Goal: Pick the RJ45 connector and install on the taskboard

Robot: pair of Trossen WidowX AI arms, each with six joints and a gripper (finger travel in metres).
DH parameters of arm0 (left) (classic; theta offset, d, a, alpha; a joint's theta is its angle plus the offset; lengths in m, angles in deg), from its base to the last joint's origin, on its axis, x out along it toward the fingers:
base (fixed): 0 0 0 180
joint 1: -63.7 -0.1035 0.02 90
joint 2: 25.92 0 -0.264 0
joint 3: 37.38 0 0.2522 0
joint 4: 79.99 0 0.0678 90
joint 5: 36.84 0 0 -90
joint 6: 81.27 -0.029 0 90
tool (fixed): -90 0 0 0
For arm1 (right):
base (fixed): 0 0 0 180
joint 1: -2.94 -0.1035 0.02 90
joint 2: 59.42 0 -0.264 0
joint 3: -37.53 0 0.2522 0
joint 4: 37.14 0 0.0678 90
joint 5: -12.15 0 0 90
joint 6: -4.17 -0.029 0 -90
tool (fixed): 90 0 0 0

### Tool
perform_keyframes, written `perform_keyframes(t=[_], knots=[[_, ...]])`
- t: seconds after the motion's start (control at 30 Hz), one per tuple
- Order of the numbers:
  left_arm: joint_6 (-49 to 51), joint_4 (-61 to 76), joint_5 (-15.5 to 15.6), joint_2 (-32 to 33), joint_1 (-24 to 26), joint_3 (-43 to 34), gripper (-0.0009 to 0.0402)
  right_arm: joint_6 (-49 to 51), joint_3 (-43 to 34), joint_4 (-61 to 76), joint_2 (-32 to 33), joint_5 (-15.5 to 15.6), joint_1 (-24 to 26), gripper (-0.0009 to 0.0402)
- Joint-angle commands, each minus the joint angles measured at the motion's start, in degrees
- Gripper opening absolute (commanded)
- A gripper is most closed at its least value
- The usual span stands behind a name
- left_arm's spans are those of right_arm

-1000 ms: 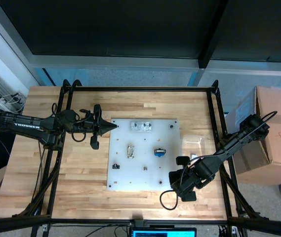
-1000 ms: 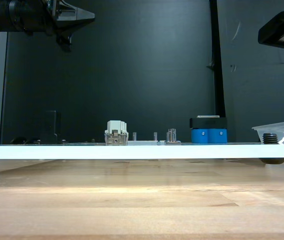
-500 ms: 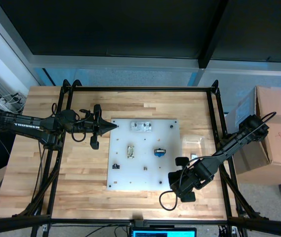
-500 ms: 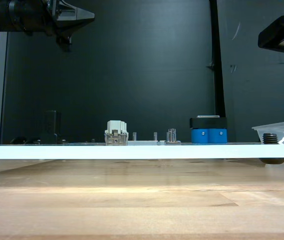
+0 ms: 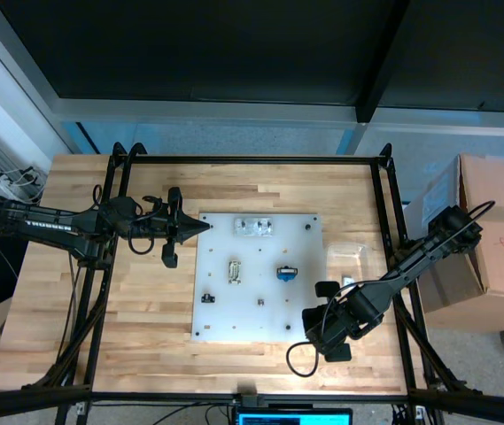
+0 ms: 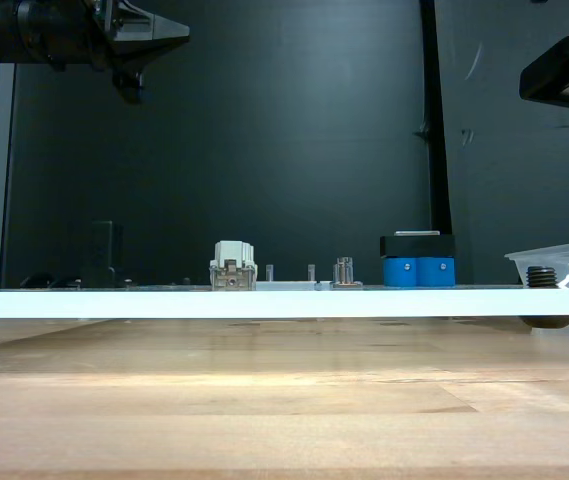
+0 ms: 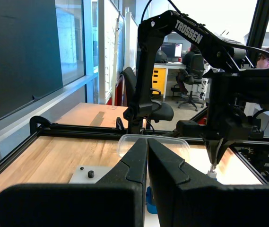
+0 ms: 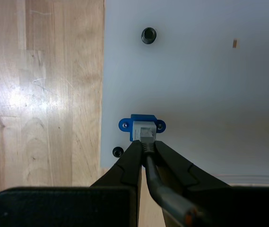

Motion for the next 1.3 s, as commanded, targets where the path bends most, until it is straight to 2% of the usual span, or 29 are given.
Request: perform_keyframes(t=[0.03,1.1,1.3], knots=[[-0.02,-0.02,0.0,0.02,-0.02,0.0,0.0,-0.07,-0.07,0.59,-0.26,-0.17,0.0,0.0],[-0.02,-0.02,0.0,0.02,-0.02,0.0,0.0,-1.16,3.96,-4.22,0.55,0.33,-0.02,0.0],[-0.02,0.0,0.0,0.02,0.0,0.0,0.0,-1.42,3.87,-4.04,-0.09,0.26,-0.04,0.0025]])
